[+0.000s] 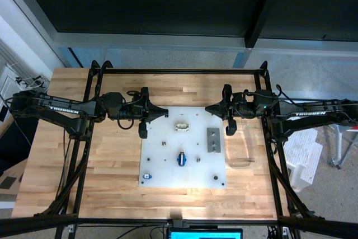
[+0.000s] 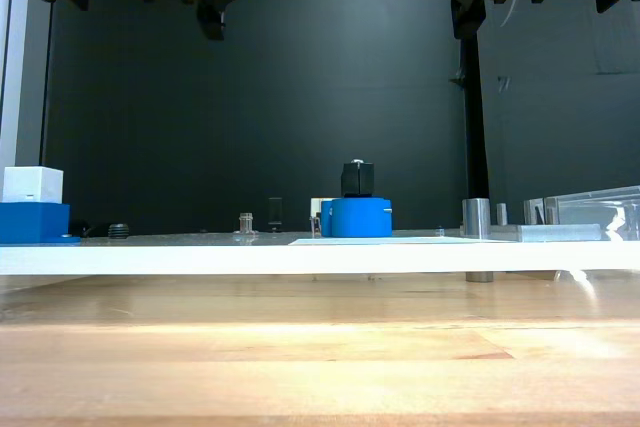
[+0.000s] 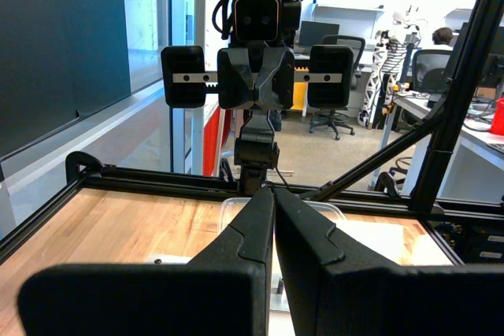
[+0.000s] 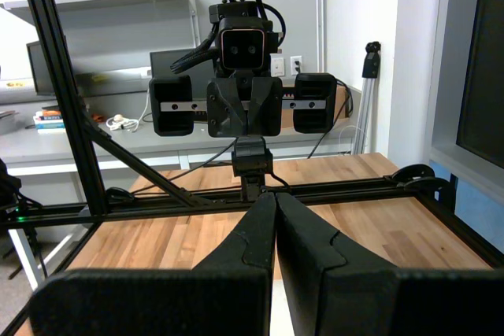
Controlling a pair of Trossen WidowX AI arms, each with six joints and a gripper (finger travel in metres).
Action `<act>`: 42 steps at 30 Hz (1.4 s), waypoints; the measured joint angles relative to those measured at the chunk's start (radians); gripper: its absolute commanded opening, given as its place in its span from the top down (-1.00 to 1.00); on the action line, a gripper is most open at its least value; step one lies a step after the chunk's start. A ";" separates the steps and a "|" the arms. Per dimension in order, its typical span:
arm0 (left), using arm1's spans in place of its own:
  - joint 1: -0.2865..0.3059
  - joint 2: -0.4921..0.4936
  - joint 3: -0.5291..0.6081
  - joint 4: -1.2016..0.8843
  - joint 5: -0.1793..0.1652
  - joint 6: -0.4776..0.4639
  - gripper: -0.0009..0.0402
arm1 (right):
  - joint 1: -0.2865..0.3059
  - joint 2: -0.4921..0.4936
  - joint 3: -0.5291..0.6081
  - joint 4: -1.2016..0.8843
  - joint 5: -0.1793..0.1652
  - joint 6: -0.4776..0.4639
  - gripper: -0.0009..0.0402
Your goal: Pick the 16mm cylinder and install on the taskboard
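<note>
The white taskboard (image 1: 168, 166) lies flat mid-table with a grey metal block (image 1: 213, 140), a blue connector (image 1: 182, 159) and a grey multi-pin socket (image 1: 180, 127) on it. A tiny grey cylinder (image 1: 199, 159) stands upright on the board just right of the blue connector; in the low view this cylinder (image 2: 476, 219) shows beside the connector (image 2: 360, 217). My left gripper (image 1: 166, 113) hangs high over the board's far left edge, shut and empty (image 3: 274, 189). My right gripper (image 1: 207, 109) faces it over the far right edge, also shut and empty (image 4: 276, 194).
A clear plastic tray (image 1: 244, 148) sits just right of the board. A small blue-and-white fixture (image 1: 147, 177) stands at the board's near left corner. A black frame (image 1: 179, 71) borders the table. Both arms reach in level, well above the board.
</note>
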 measured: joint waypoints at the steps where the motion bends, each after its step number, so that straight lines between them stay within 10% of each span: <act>1: 0.000 0.000 0.000 0.000 0.000 0.000 0.96 | 0.000 0.000 0.000 -0.004 0.000 0.000 0.96; 42: 0.000 0.000 0.000 0.000 0.000 0.000 0.96 | 0.000 0.000 0.000 -0.021 0.000 0.000 0.96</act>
